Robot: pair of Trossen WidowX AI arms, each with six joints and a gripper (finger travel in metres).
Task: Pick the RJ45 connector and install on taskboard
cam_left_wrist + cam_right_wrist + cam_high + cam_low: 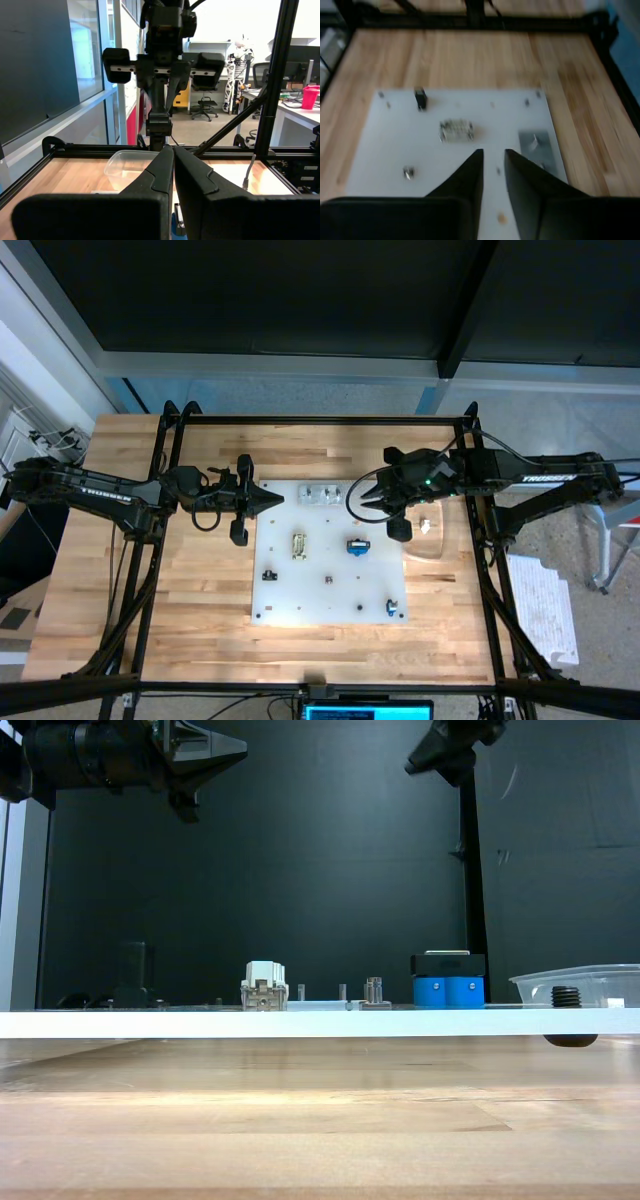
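High view: one flat, matte white square taskboard (320,600) lies mid-table on the pale wooden table (95,570). One clear plastic tray (432,552) sits just beside its right edge and holds one small whitish piece (426,525), identity unclear, near the right gripper (362,502). Low view: the left gripper (240,745) and right gripper both hang well above the board. Wrist views: left fingers (160,170) pressed together, empty; right fingers (470,175) narrowly parted, empty.

Left gripper (240,745) and right gripper (410,766) hang high over the taskboard (300,1023), open air above its low fittings (264,988).
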